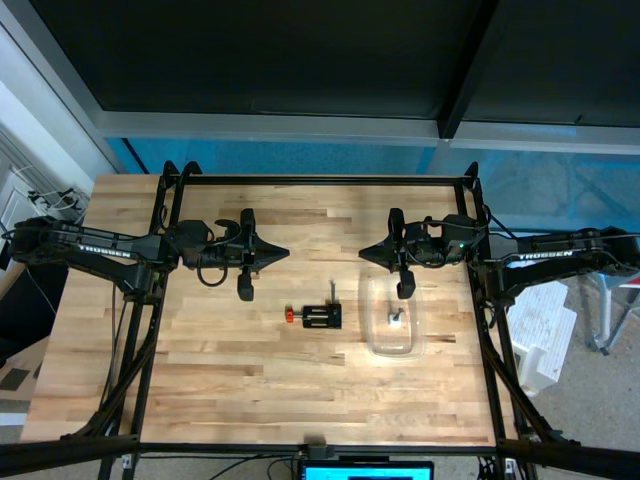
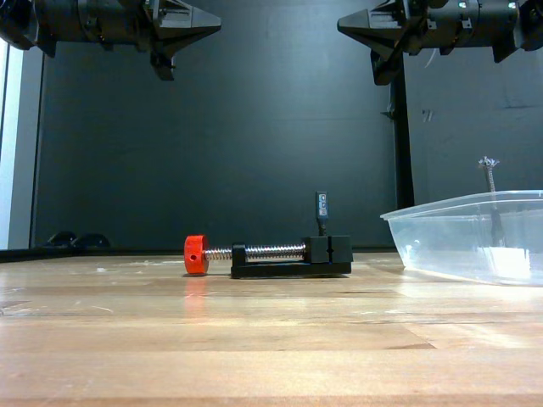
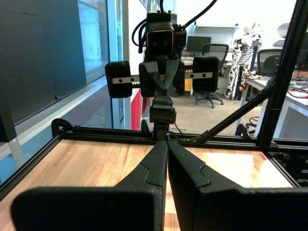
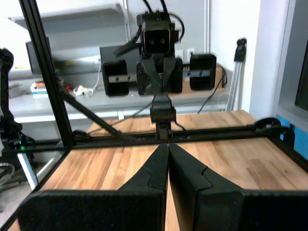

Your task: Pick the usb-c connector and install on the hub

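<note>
Saw the left pincer up high over the left half of the tabletop, squeezed fully together and holding nothing. Saw the right pincer just the same on the other side, pressed together with nothing in it, tip aimed at the left one. Likely parked up there to keep clear of the things below, with no work begun.

Found the hub flat on the wood, between the two tips and well below both. Probably set in the middle for an easy reach from either side. Spotted an orange knob at the end toward the left arm, and a thin dark rod standing up from the hub.

Found a clear tray beside the hub, near but not touching, close under the right pincer. Made out a tiny dark plug inside, next to a small white piece; too small to tell more. Likely kept in the tray to stop it from getting lost, and put near the right arm for an easy grab. Not yet picked up, not yet on the hub.

Read "TROSSEN" in white on the left arm and on the right arm. Noticed a small pale mark on the rod, too tiny to read.
</note>
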### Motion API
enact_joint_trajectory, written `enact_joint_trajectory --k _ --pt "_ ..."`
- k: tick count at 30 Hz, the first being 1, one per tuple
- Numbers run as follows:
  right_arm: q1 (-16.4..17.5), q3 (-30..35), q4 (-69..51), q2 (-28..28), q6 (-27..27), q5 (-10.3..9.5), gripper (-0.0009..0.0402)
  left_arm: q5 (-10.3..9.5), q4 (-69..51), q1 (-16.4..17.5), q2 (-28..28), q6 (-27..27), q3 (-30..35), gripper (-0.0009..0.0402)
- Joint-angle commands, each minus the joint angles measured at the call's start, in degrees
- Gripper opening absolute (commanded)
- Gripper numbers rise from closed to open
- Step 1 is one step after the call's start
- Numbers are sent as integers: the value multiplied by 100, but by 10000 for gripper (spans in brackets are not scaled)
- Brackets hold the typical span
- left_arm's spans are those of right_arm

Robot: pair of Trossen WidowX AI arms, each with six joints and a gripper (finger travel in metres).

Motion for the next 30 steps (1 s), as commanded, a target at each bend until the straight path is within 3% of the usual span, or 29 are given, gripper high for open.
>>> enact_joint_trajectory --k 1,30 --pt "15 219 -643 0 -20 -9 0 2 2 0 0 2 2 0" --pt "568 1620 -5488 79 175 61 0 0 2 2 0 2 2 0"
